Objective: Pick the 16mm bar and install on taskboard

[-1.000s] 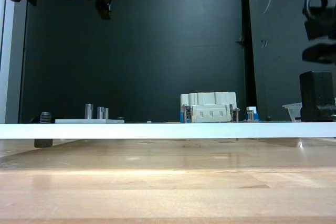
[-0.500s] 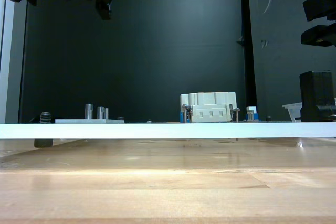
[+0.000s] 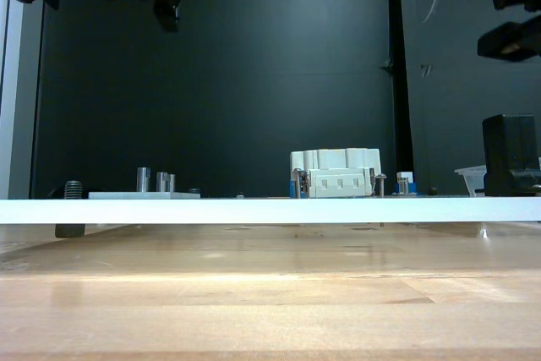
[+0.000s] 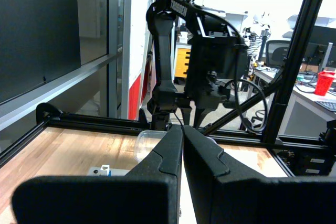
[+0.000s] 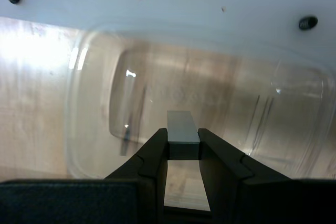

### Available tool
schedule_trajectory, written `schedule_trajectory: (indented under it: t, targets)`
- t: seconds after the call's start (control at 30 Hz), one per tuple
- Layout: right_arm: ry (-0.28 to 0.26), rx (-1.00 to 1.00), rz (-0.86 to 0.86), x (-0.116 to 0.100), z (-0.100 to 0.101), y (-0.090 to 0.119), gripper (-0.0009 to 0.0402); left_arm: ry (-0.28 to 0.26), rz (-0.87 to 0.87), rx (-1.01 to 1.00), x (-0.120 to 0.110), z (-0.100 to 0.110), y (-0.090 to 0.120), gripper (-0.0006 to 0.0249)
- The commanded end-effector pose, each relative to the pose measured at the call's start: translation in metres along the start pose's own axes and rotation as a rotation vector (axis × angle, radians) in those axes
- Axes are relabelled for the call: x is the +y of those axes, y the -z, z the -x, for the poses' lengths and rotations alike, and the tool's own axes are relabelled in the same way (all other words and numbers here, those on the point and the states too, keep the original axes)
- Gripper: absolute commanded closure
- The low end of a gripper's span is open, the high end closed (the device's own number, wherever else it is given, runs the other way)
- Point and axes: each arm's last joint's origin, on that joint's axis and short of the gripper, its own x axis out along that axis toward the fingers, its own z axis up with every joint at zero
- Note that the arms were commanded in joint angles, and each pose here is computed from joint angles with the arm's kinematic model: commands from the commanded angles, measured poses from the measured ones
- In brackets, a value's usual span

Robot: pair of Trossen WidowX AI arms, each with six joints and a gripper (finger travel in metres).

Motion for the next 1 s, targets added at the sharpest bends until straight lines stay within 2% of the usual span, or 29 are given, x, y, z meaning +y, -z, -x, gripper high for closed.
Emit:
schedule_trajectory:
  t: [0.03,0.73,1.0]
  targets:
    - [-0.003,-0.003,0.012,0.006,0.003,-0.010,0.0393,0.000,0.000,0.000,0.000,0.000,0.000,0.0243]
    - [-0.013,0.016,0.092,0.057,-0.003,-0.058,0.0393,0.000,0.000,0.000,0.000,0.000,0.000,0.0243]
    - [-0.014,0.019,0.069,0.072,-0.009,-0.074,0.0393,0.000,0.000,0.000,0.000,0.000,0.000,0.0243]
